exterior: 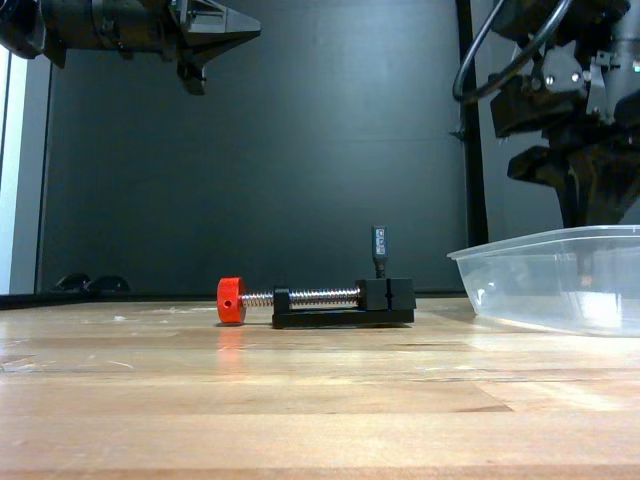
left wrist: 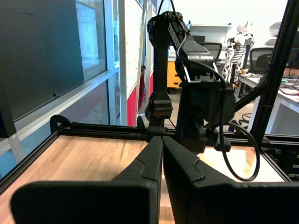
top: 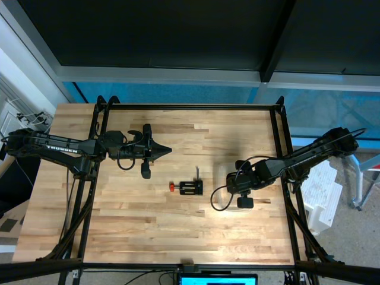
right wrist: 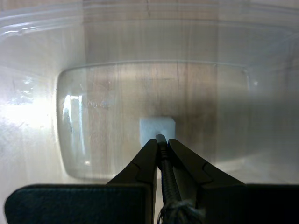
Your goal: Pick the usb-c connector and install on the hub
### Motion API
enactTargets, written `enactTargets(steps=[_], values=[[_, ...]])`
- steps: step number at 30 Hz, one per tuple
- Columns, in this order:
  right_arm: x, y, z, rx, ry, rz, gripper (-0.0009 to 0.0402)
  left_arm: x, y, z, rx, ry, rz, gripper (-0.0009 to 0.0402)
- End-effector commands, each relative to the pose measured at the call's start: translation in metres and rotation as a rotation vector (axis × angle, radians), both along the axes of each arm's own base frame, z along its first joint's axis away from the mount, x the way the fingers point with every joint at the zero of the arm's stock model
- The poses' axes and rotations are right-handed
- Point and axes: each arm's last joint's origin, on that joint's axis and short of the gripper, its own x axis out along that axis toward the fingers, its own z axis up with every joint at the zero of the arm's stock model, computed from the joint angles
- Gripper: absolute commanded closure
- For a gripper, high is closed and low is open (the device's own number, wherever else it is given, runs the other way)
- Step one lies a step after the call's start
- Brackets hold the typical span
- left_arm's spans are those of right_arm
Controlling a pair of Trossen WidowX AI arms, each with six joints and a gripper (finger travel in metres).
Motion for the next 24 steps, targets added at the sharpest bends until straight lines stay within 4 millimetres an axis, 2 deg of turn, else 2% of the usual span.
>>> enactTargets(steps=[1, 11, 24], values=[[-0.001, 0.0, 0.012, 0.001, -0.002, -0.001, 0.0393, 0.0, 0.0, 0.0, 0.0, 0.0, 0.0, 0.0393], [0.003, -0.003, 0.045, -0.002, 0.002, -0.011, 0.0393, 0.0, 0.0, 0.0, 0.0, 0.0, 0.0, 0.0393], [0.02, -0.01, 0.069, -0.012, -0.048, 0.025, 0.0393, 0.0, 0.0, 0.0, 0.0, 0.0, 0.0, 0.0393]])
